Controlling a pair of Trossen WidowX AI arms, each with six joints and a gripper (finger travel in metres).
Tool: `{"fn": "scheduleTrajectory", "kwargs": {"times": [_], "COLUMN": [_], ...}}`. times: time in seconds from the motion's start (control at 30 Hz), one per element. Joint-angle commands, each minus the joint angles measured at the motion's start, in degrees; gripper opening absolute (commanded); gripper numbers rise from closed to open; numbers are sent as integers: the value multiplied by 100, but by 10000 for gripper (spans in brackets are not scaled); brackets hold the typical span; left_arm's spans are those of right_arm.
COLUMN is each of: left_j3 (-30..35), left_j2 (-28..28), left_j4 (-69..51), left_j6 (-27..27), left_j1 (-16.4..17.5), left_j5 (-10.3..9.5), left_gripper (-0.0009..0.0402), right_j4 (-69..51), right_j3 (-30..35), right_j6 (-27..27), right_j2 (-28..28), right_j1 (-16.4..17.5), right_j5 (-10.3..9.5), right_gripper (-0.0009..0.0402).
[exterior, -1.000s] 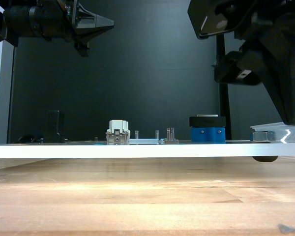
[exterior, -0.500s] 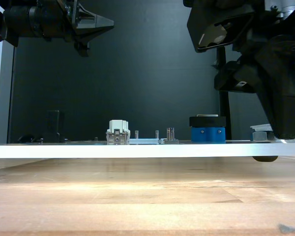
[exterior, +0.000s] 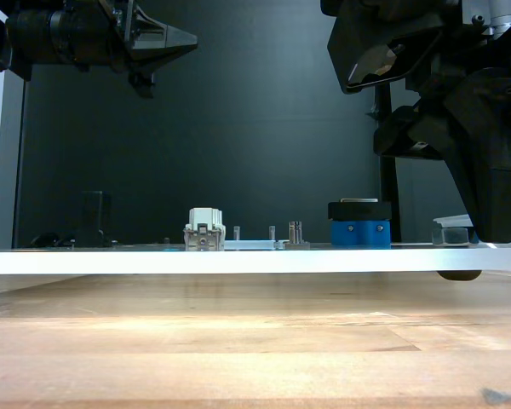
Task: Unfasten the M12 fastener and place in the container
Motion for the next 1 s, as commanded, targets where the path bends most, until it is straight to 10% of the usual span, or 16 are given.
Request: {"fn": "scheduleTrajectory", "kwargs": {"times": [0.03, 0.2, 0.37, 0.5, 0.63, 0.87, 1.0], "left_j3": [0, 0, 0, 0, 0, 0, 0], "left_j2": [0, 0, 0, 0, 0, 0, 0], "left_j4": [2, 2, 2, 0, 2, 2, 0], "left_j6": [0, 0, 0, 0, 0, 0, 0], "left_j1": [2, 0, 0, 0, 2, 0, 0], "left_j5": [0, 0, 0, 0, 0, 0, 0], "left_gripper": [0, 0, 0, 0, 0, 0, 0], "right_j4": [0, -57, -448, -597, -625, -435, -243], "right_j3": [2, 2, 7, 7, 7, 7, 4], "right_j6": [0, -15, 229, 291, 284, 116, 116], "right_j2": [-9, -15, -157, -247, -302, -378, -356], "right_j1": [-7, -9, -9, -7, -7, -11, -7], "right_j5": [28, 59, 1150, 1325, 1078, -39, -181], "right_gripper": [0, 0, 0, 0, 0, 0, 0]}}
